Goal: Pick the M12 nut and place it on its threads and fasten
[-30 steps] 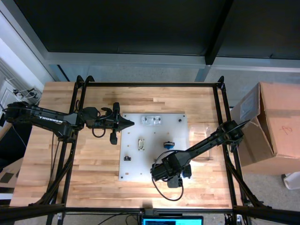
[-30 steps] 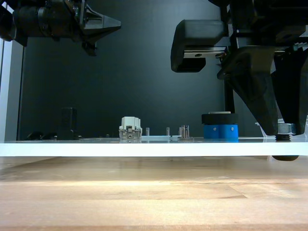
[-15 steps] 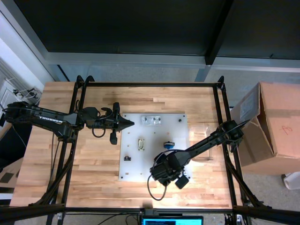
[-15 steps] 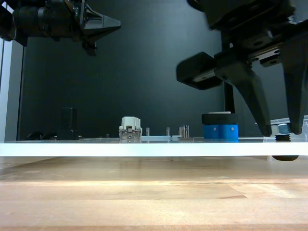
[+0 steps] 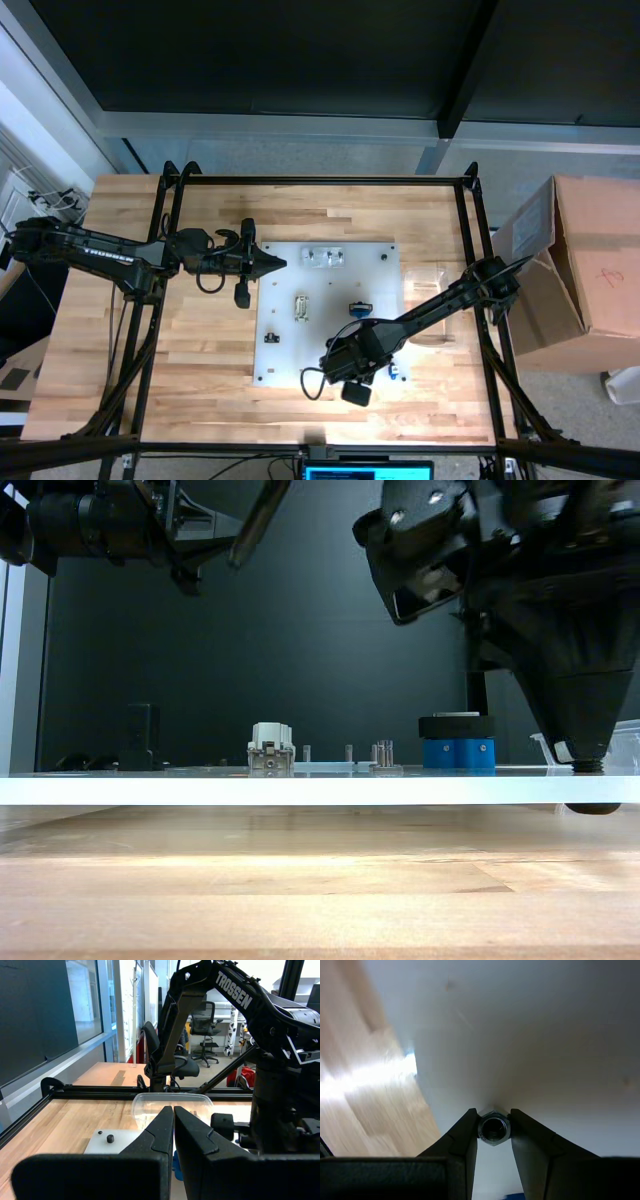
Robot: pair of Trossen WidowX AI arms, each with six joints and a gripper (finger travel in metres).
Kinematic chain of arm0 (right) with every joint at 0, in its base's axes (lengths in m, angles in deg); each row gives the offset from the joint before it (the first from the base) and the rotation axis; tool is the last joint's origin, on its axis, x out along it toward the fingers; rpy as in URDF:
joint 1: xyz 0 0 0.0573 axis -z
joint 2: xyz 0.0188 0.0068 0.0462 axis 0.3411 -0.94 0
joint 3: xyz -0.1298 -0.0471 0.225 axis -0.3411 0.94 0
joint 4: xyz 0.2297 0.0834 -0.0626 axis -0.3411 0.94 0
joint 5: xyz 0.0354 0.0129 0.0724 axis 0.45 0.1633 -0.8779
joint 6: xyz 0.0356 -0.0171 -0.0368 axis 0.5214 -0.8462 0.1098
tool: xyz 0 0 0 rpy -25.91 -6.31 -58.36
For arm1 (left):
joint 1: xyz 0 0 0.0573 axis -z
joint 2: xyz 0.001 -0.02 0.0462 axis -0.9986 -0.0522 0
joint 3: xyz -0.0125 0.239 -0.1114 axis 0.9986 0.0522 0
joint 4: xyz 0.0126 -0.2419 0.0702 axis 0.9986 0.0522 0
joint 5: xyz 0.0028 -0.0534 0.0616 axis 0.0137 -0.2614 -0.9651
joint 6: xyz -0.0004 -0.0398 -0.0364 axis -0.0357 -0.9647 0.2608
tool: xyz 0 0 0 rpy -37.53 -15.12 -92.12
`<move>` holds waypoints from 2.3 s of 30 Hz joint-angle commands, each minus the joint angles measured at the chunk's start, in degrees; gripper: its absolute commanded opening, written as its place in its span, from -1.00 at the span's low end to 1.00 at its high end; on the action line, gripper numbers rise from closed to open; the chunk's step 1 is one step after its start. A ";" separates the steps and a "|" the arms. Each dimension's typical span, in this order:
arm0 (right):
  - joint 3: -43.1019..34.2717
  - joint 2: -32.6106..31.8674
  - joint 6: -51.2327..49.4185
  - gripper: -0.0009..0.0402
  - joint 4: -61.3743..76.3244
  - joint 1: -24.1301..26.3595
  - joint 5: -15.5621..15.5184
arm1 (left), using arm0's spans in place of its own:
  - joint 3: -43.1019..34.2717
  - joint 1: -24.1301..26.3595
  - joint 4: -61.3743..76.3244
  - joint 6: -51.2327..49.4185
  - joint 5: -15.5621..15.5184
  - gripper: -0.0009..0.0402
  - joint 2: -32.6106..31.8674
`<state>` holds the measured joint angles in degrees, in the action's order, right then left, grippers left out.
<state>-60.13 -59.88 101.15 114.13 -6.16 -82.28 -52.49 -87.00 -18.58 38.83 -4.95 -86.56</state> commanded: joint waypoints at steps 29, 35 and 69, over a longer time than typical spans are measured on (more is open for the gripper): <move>0.02 -0.04 61.37 -0.91 -1.33 -0.83 6.25 | -0.02 -0.02 0.00 0.00 0.00 -0.96 0.00; 0.02 -0.04 68.08 -0.91 -1.29 -1.05 8.37 | -0.02 0.00 0.00 0.00 0.00 -0.96 0.00; 0.00 -0.04 99.58 -0.91 -1.42 -1.88 14.60 | -0.02 0.00 -0.02 0.00 0.00 -0.96 0.00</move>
<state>-60.11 -59.99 200.73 112.82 -8.11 -67.44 -52.51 -87.00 -18.58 38.83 -4.95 -86.56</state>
